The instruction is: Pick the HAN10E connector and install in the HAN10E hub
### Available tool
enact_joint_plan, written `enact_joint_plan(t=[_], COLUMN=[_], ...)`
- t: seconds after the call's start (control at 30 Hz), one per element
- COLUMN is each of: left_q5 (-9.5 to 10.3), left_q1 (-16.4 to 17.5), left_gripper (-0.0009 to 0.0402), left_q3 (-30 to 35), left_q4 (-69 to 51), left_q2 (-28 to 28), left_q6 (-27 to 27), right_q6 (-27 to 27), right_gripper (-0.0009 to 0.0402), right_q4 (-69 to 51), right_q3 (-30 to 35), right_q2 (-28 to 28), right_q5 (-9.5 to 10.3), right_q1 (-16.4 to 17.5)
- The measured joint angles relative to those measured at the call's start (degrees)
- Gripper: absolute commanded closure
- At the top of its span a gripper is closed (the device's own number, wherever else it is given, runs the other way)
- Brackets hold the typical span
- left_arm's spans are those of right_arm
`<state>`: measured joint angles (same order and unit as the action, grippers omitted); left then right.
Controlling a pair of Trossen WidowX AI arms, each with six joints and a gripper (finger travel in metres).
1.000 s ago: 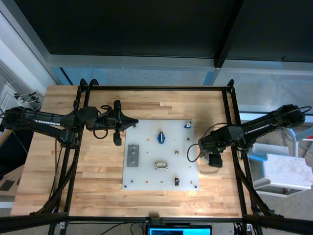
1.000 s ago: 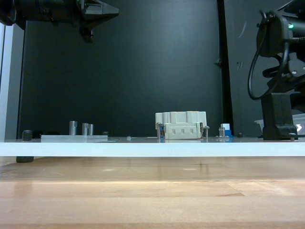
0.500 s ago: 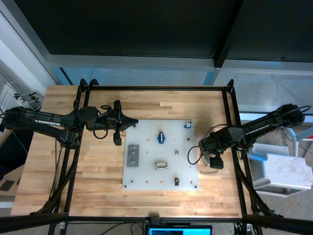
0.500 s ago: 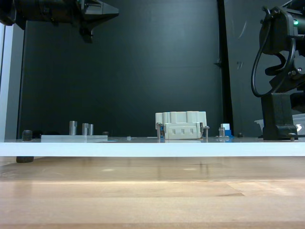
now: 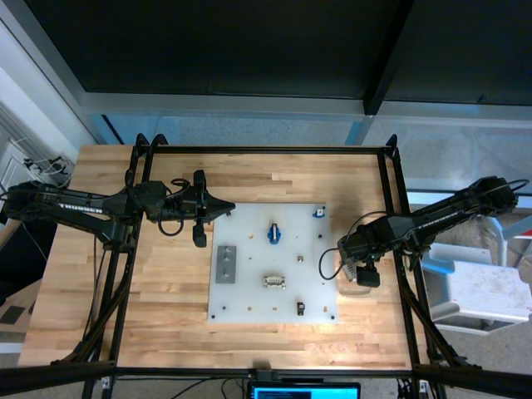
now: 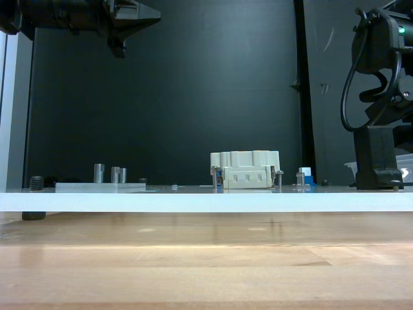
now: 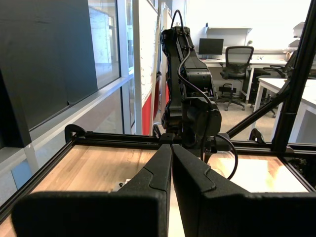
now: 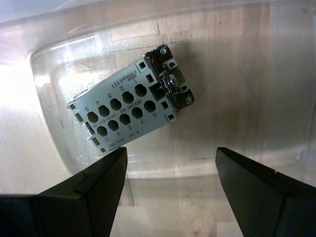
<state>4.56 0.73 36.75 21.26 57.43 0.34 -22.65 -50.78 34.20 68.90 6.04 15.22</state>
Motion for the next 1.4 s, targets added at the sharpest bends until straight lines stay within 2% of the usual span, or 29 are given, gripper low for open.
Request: enact_joint_plan(t=[0.33,0.83,1.4], left_q5=[0.00,0.00,0.00], left_q1=[0.0,0.0,0.0], left_gripper=[0.0393,0.0393,0.0393], left_q3=[0.0,0.0,0.0], left_q4=[0.0,0.0,0.0], left_q2=[0.0,0.0,0.0], left_q6=[0.0,0.0,0.0], right_q6=[-1.0,-5.7,-7.0], right_gripper=[0.0142,0.0141,0.0141], right_q4=[-2.3,-15.4,-16.1], right_q3=[1.2,15.2,15.5], right_q2=[0.0,-0.8,-0.8], right_q5=[0.02,0.02,-0.44], right_q1=[0.3,3.9,4.7])
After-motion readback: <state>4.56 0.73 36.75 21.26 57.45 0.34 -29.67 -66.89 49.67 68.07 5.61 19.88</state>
